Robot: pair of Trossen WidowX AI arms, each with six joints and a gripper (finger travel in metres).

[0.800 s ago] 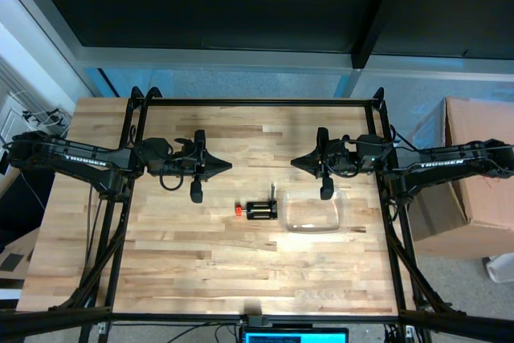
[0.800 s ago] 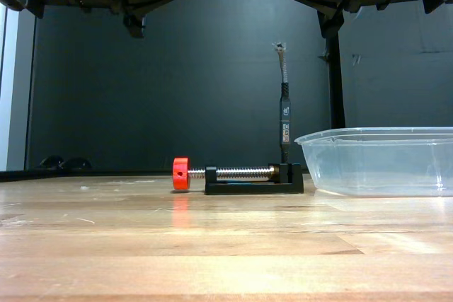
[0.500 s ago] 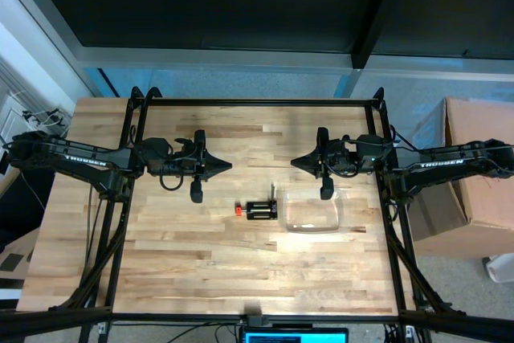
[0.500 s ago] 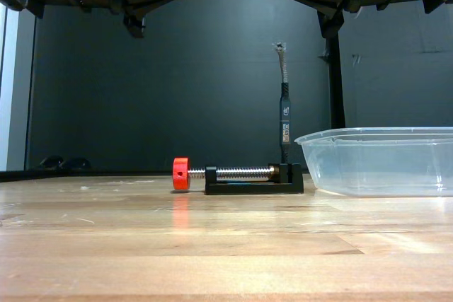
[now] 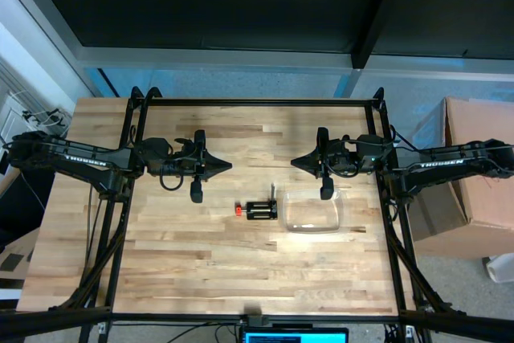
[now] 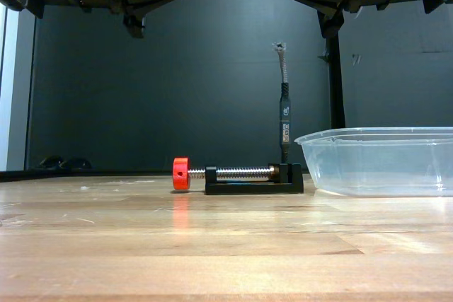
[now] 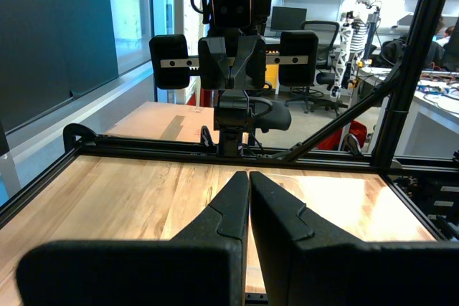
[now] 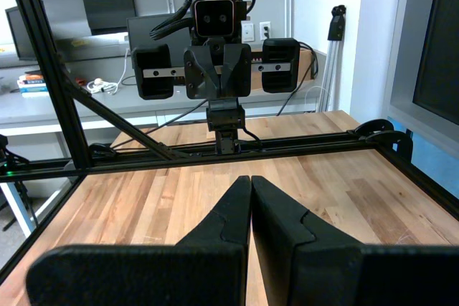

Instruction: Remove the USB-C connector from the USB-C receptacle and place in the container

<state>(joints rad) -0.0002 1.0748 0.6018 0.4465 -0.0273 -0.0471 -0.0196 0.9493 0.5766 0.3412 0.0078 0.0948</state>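
- We open at the left gripper (image 5: 229, 166), which hovers high over the left half of the pale wooden plank worktop (image 5: 201, 279), nearer the far edge than the near one. Its nose points inward and its jaws are pressed together on nothing. I read it as a parked pose, well clear of the work.
- Near the worktop's centre lies the small black screw vise (image 6: 251, 178), flat on the wood, with its round red knob (image 6: 181, 173) at the left end. It is probably there to pin the USB-C receptacle so a pull cannot drag it along.
- The slim black USB-C connector (image 6: 285, 122) stands upright out of the vise's right end block, with a short cable stub on top. It is in its seat and no gripper is touching it. The receptacle itself is hidden inside the block.
- Just beside the vise, towards the right edge, sits the clear shallow plastic container (image 6: 375, 167). It is placed close, which should make for a short carry.
- The right gripper (image 5: 293, 161) mirrors its partner, high over the right half with its nose pointing inward and its jaws closed flat against each other, holding nothing.
- Compared with the frames from moments ago, nothing differs. Both arms, the vise, the connector and the container hold the same places, and the extraction has not begun.
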